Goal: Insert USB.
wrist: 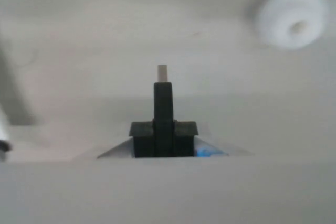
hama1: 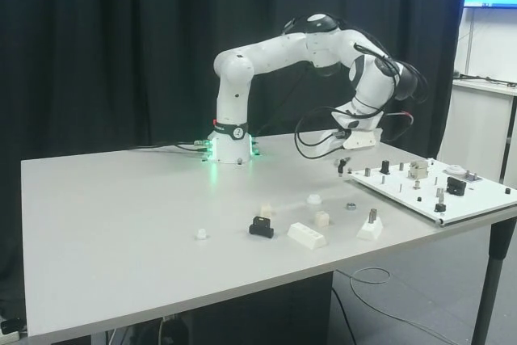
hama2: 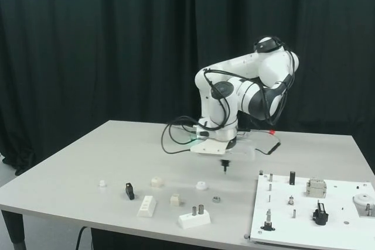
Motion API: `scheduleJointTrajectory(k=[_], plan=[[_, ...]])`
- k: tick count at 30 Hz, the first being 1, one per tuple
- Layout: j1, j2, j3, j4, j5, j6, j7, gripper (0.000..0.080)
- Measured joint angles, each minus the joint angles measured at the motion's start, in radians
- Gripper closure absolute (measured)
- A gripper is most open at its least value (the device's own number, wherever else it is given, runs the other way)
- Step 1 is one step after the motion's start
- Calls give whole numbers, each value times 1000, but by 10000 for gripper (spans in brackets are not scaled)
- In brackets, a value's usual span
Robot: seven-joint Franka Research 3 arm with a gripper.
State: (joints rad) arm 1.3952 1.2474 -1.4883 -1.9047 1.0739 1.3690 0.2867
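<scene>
The white Franka arm (hama1: 275,46) reaches out from its base, where green lights glow, and bends down over the grey table (hama1: 105,224). Its gripper (hama2: 224,167) hangs in the air above the table, just short of the near corner of the white assembly board (hama2: 310,221), between that board and the loose parts scattered on the table.

In the wrist view the two black fingers (wrist: 140,139) are pressed narrow against a black USB plug (wrist: 163,109), which stands straight out past the fingertips with its pale metal tip (wrist: 162,72) pointing down at the table. The plug is clear of the surface, touching nothing but the fingers. A white round part (wrist: 292,17) with a hole in its middle lies on the table off to one side of the plug.

Beside the board, on the arm's side, lie several small pieces: a grey nut (hama2: 216,199), a white round cap (hama2: 201,185), a white block with two pegs (hama2: 194,219), a small white cube (hama2: 174,199), a long white block (hama2: 146,206), a black clip-like part (hama2: 129,191) and, farthest from the board, a small white knob (hama2: 102,183).

The board itself carries upright pegs, a black post (hama2: 292,177), a grey connector block (hama2: 316,187) and a black fitting (hama2: 319,215). I cannot make out which of these is the USB socket.
</scene>
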Motion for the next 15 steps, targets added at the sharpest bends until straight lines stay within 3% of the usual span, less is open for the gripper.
scheduleJointTrajectory(k=[15], plan=[[123, -31, -16, -66, 128, -66, 313, 731]])
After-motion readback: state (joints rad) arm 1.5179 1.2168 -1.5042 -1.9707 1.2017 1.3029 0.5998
